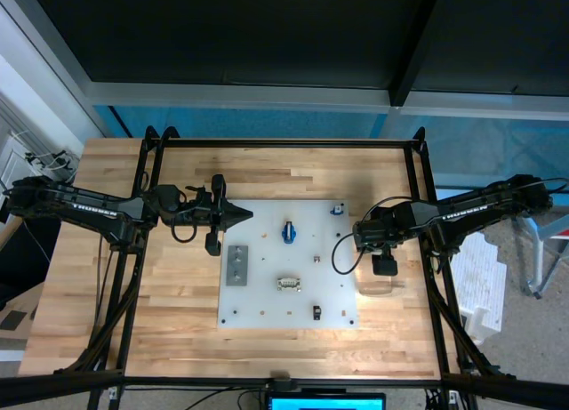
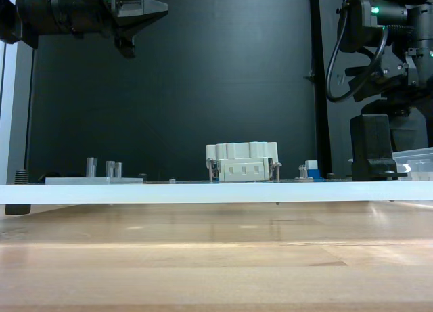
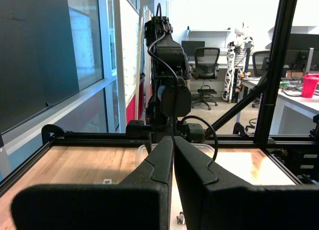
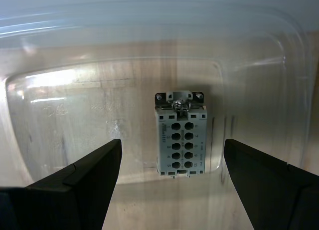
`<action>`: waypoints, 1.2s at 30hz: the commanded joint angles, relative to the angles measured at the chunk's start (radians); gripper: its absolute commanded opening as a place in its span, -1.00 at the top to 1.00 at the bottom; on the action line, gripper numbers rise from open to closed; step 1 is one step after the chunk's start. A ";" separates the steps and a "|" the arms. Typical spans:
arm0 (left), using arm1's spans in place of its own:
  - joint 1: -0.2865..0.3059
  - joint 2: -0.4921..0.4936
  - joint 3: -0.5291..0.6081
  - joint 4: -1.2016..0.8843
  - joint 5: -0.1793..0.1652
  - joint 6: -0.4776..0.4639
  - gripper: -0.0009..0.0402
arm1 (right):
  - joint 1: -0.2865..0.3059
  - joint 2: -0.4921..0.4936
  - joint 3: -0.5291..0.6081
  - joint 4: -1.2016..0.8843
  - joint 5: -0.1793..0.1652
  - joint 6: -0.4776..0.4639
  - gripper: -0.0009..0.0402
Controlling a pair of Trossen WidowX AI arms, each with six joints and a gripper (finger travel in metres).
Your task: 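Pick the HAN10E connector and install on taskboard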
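The HAN10E connector (image 4: pixel 179 140), a pale grey block with two rows of round holes, lies flat in a clear plastic tray (image 4: pixel 60 110). My right gripper (image 4: pixel 172 142) hangs open straight above it, one finger on each side, touching nothing. From above, the right gripper (image 1: pixel 384 266) covers the tray (image 1: pixel 378 288) just off the right edge of the white taskboard (image 1: pixel 307 210). My left gripper (image 1: pixel 242 216) is shut and empty, held high over the board's left rear edge, pointing right.
On the taskboard stand a grey three-hole block (image 1: pixel 236 265), a blue fitting (image 1: pixel 288 231), a pale rectangular housing (image 1: pixel 287 285) and a small black part (image 1: pixel 317 312). A black frame rail (image 1: pixel 284 143) borders the table's back and sides.
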 commanded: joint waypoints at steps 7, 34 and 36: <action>0.000 0.000 0.000 0.000 0.000 0.000 0.95 | 0.007 0.000 -0.047 0.053 -0.003 0.080 -0.44; 0.000 0.000 0.000 0.000 0.000 0.000 0.95 | 0.004 0.010 -0.120 0.157 0.004 0.116 -0.13; 0.000 0.000 0.000 0.000 0.000 0.000 0.95 | 0.004 0.010 -0.120 0.156 0.005 0.116 -0.04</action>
